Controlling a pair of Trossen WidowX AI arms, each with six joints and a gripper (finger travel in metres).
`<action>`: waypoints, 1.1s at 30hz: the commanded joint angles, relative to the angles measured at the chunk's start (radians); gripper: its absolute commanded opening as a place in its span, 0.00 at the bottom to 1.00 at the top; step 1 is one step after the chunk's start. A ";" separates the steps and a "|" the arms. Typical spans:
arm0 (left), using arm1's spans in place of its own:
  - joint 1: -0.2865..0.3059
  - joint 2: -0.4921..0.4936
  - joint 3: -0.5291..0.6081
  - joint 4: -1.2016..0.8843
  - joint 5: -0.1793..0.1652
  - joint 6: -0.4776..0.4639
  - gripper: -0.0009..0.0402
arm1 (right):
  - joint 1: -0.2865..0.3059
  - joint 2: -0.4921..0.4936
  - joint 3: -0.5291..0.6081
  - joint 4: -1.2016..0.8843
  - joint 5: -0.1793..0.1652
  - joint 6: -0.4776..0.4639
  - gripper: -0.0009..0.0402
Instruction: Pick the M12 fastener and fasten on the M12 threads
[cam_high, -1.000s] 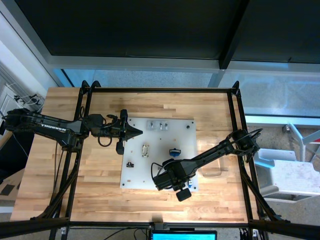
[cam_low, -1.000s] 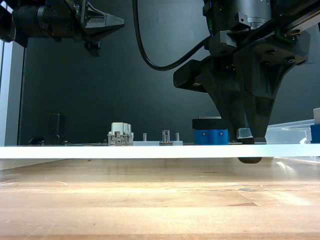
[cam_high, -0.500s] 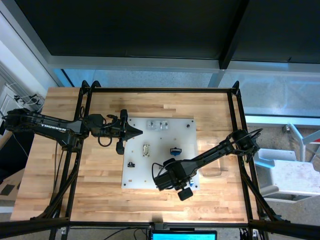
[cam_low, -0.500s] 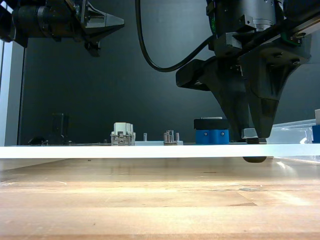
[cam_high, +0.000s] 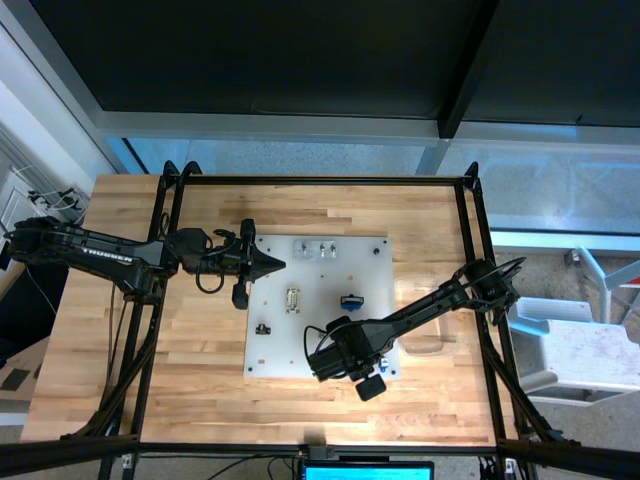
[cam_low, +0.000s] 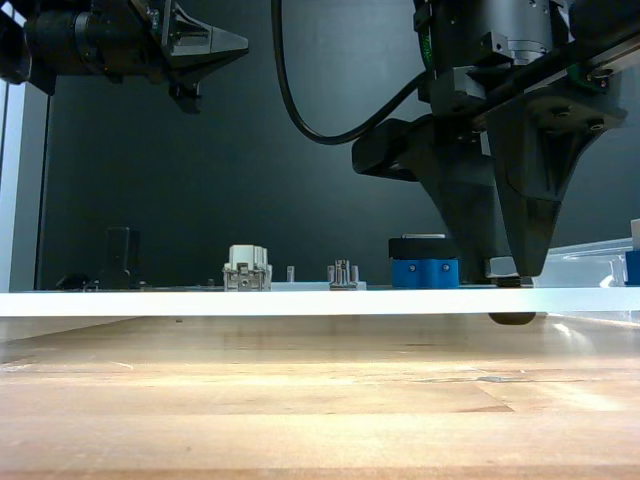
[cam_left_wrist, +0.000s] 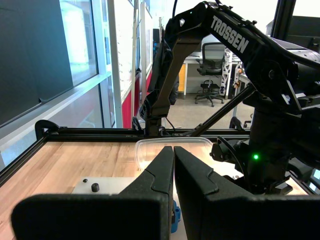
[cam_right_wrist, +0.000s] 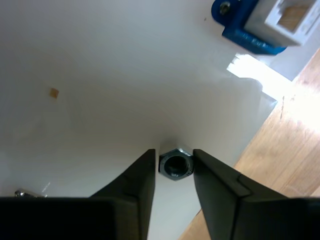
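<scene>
white board (cam_high: 268, 345) on a wooden table (cam_high: 110, 350); blue fitting (cam_high: 351, 302) on the board; clear tray (cam_high: 428, 347) beside its right edge

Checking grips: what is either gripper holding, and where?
Nothing, it seems. The right gripper straddles the nut at the board's near right edge, a sliver of gap beside its flats. The left gripper, shut and empty, hovers over the board's far left.

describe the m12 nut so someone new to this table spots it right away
Find the white board mid-table and go to its near right edge, where the right gripper points down; the left gripper hangs over the board's far left edge. Between the right gripper's open tips sits the M12 nut: small, silver, hexagonal, unlike the blue fitting nearby.
</scene>
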 joint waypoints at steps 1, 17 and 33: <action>0.000 0.000 0.000 0.000 0.000 0.000 0.02 | 0.002 -0.010 0.001 0.000 -0.012 0.001 0.36; 0.000 0.000 0.000 0.000 0.000 0.000 0.02 | 0.010 -0.121 0.001 -0.008 -0.026 -0.557 0.41; 0.000 0.000 0.000 0.000 0.000 0.000 0.02 | 0.010 -0.134 -0.014 -0.107 0.051 -1.628 0.41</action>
